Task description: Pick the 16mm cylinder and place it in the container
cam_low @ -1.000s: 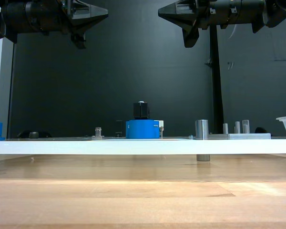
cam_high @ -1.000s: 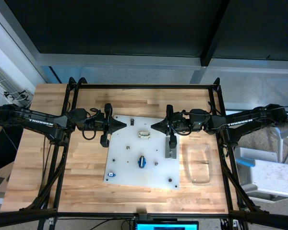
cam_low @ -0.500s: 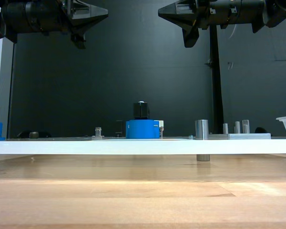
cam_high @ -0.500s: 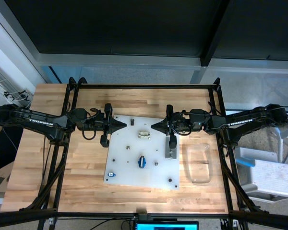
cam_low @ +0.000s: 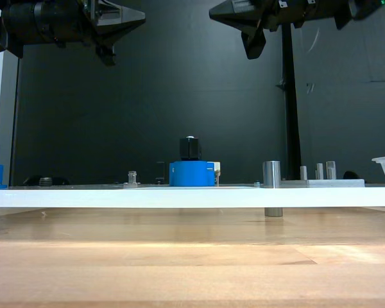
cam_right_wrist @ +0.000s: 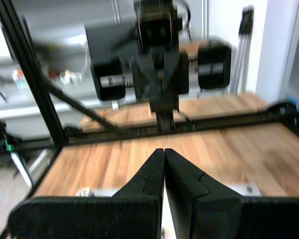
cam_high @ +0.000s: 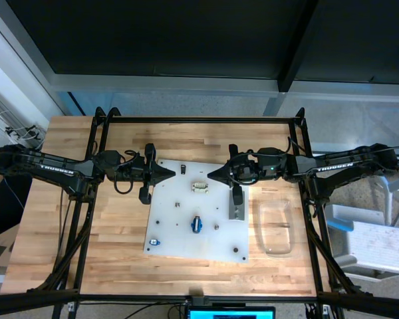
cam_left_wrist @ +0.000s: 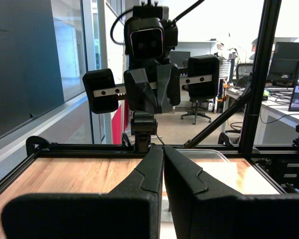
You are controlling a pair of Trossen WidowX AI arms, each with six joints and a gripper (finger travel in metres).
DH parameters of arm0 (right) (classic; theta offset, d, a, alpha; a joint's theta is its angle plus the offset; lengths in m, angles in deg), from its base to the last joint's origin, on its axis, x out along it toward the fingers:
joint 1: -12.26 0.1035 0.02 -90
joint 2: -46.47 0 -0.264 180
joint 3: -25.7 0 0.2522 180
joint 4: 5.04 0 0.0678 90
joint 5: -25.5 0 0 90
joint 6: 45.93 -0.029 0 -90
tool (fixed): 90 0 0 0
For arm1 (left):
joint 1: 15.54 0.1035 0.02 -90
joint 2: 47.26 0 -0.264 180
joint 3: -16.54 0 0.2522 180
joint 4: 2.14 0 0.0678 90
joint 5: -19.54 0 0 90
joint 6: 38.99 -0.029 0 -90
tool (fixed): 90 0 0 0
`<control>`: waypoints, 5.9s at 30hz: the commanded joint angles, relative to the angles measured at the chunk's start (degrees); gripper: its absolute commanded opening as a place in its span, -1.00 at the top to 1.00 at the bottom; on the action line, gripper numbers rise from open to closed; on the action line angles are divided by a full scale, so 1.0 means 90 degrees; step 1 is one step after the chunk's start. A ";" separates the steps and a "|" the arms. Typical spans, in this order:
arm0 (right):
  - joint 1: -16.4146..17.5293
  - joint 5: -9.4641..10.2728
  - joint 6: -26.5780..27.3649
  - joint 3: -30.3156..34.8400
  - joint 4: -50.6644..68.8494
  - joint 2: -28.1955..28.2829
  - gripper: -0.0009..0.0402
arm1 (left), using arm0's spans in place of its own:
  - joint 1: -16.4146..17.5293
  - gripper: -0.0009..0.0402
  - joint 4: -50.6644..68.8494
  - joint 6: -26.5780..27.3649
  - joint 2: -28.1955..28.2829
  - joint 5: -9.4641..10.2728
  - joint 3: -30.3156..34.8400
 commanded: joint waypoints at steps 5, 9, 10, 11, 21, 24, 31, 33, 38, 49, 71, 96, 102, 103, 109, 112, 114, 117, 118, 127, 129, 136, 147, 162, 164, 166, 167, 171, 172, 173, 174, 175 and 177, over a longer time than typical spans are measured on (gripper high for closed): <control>0.0022 0.0000 -0.0002 0.1209 0.2509 0.0017 0.96 | 0.0000 0.96 -0.0002 0.0000 0.0000 -0.0002 0.0000; 0.0034 0.0000 -0.0002 0.1902 0.3779 0.0100 0.96 | 0.0000 0.96 -0.0002 0.0000 0.0000 -0.0002 0.0000; 0.0034 0.0000 0.0000 0.2079 0.4073 0.0155 0.96 | 0.0000 0.96 -0.0002 0.0000 0.0000 -0.0002 0.0000; 0.0036 0.0000 0.0002 0.2249 0.4384 0.0219 0.96 | 0.0002 0.96 -0.0002 0.0000 0.0000 -0.0002 0.0000; 0.0124 0.0002 -0.0007 0.3939 0.7198 0.1083 0.96 | 0.0002 0.96 -0.0002 0.0000 0.0000 -0.0002 0.0000; 0.0160 0.0005 -0.0109 0.4393 0.7834 0.1404 0.96 | 0.0002 0.96 -0.0002 0.0002 0.0000 -0.0002 0.0000; 0.0282 0.0063 -0.0148 0.5151 0.8995 0.2057 0.96 | 0.0000 0.96 -0.0002 0.0000 0.0000 -0.0002 0.0000; 0.0301 0.0085 -0.0151 0.5304 0.9236 0.2205 0.96 | 0.0002 0.96 -0.0002 0.0000 0.0000 -0.0002 0.0000; 0.0391 0.0109 -0.0180 0.5576 0.9634 0.2511 0.96 | 0.0000 0.96 -0.0002 0.0000 0.0000 -0.0002 0.0000; 0.0714 0.0124 -0.0359 0.5739 0.9891 0.3004 0.96 | 0.0000 0.96 -0.0002 0.0000 0.0000 -0.0002 0.0000; 0.1404 0.0036 -0.0646 0.5746 0.9768 0.3774 0.82 | 0.0002 0.96 -0.0005 0.0000 0.0000 -0.0002 0.0000; 0.1722 -0.0192 -0.0794 0.5734 0.9063 0.4660 0.10 | 0.0000 0.96 -0.0005 0.0000 0.0000 -0.0002 0.0000; 0.1770 -0.0352 -0.0792 0.5724 0.9024 0.4792 0.00 | 0.0002 0.96 -0.0005 0.0000 0.0000 -0.0002 0.0000; 0.1778 -0.0355 -0.0789 0.5724 0.9017 0.4835 -0.01 | 0.0000 0.96 -0.0005 0.0000 0.0000 -0.0002 0.0000; 0.1802 -0.0415 -0.0772 0.5722 0.8954 0.5000 0.00 | 0.0000 0.96 -0.0005 0.0000 0.0000 -0.0002 0.0000; 0.1817 -0.0452 -0.0772 0.5722 0.8954 0.5076 0.00 | 0.0000 0.96 -0.0005 0.0000 0.0000 -0.0002 0.0000; 0.1824 -0.0452 -0.0772 0.5710 0.8937 0.5076 0.00 | 0.0000 0.96 -0.0005 0.0000 0.0000 -0.0002 0.0000; 0.1838 -0.0452 -0.0772 0.5637 0.8874 0.5076 0.00 | 0.0000 0.96 -0.0005 0.0000 0.0000 -0.0002 0.0000; 0.1848 -0.0452 -0.0772 0.5617 0.8864 0.5076 0.00 | 0.0000 0.96 -0.0005 0.0000 0.0000 -0.0002 0.0000; 0.1938 -0.0452 -0.0801 0.5396 0.8643 0.5076 0.00 | 0.0000 0.96 -0.0002 0.0000 0.0000 -0.0002 0.0000; 0.1953 -0.0449 -0.0821 0.5326 0.8556 0.5076 0.00 | 0.0000 0.96 -0.0005 0.0000 0.0000 -0.0002 0.0000; 0.1982 -0.0454 -0.0835 0.5139 0.8264 0.5076 0.00 | 0.0002 0.96 -0.0005 0.0000 0.0000 -0.0002 0.0000; 0.1977 -0.0454 -0.0840 0.4843 0.7941 0.5076 0.00 | 0.0002 0.96 -0.0005 0.0000 0.0000 -0.0002 0.0000; 0.1970 -0.0454 -0.0818 0.4588 0.7718 0.5076 0.00 | 0.0000 0.96 -0.0002 0.0002 0.0000 -0.0002 0.0000; 0.1967 -0.0454 -0.0818 0.4544 0.7650 0.5076 0.00 | 0.0000 0.96 -0.0002 0.0002 0.0000 -0.0002 0.0000; 0.1967 -0.0454 -0.0818 0.4500 0.7577 0.5076 0.00 | 0.0000 0.96 -0.0005 0.0000 0.0000 -0.0002 0.0000; 0.1965 -0.0454 -0.0818 0.4473 0.7538 0.5076 0.00 | 0.0002 0.96 -0.0005 0.0000 0.0000 -0.0002 0.0000; 0.1957 -0.0454 -0.0816 0.4420 0.7465 0.5076 0.00 | 0.0002 0.96 -0.0005 0.0000 0.0000 -0.0002 0.0000; 0.1955 -0.0454 -0.0816 0.4413 0.7461 0.5076 0.00 | 0.0002 0.96 -0.0005 0.0002 0.0000 -0.0002 0.0000; 0.1945 -0.0454 -0.0814 0.4405 0.7456 0.5076 0.00 | 0.0000 0.96 -0.0005 0.0000 0.0000 -0.0002 0.0000; 0.1945 -0.0454 -0.0816 0.4386 0.7439 0.5076 0.00 | 0.0000 0.96 -0.0002 0.0000 0.0000 -0.0002 0.0000; 0.1943 -0.0454 -0.0816 0.4369 0.7424 0.5076 0.00 | 0.0002 0.96 -0.0005 0.0000 0.0000 -0.0002 0.0000; 0.1940 -0.0452 -0.0816 0.4335 0.7393 0.5076 0.00 | 0.0000 0.96 -0.0005 0.0000 0.0000 -0.0002 0.0000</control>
